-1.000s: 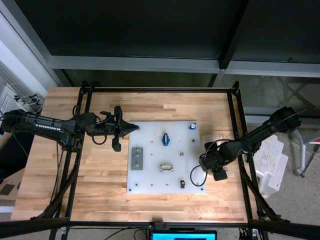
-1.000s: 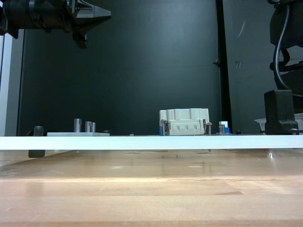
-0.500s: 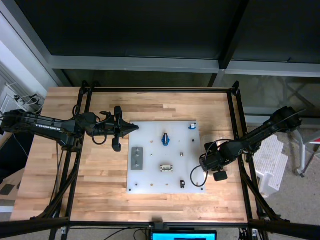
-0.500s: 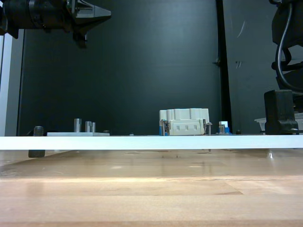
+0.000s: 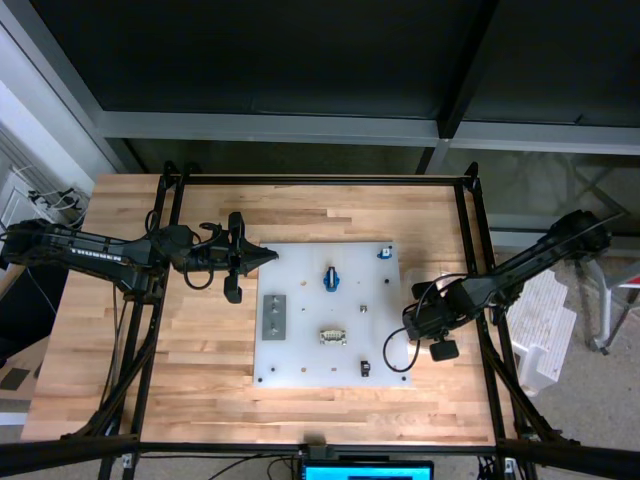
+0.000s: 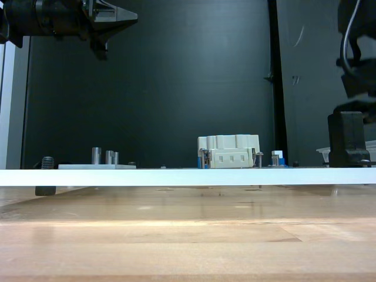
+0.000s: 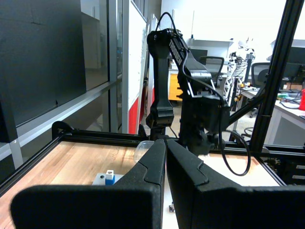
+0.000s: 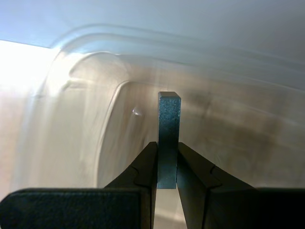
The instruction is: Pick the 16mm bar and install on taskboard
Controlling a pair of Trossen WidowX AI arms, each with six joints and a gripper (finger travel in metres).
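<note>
A dark, flat-sided bar (image 8: 169, 136) stands upright between the fingers of my right gripper (image 8: 167, 160), which is shut on it. Right behind the bar is a clear plastic tray (image 8: 86, 109). In the high view the right gripper (image 5: 413, 324) hangs just off the right edge of the white taskboard (image 5: 300, 275); the bar itself cannot be made out there. My left gripper (image 5: 268, 255) is shut with nothing in it, pointing right over the board's far left corner. It sits high in the low view (image 6: 130, 17) and is also seen in the left wrist view (image 7: 166, 145).
On the board are a grey block with pegs (image 5: 273, 318), a beige connector (image 5: 333, 337), a blue fitting (image 5: 331, 279) and a black fixture (image 5: 366, 368). A black frame rail (image 5: 478, 260) runs behind the right arm. White bins (image 5: 545, 320) stand off the table's right side.
The right arm has shifted slightly right and upward, still holding the bar. The left arm has not moved.
</note>
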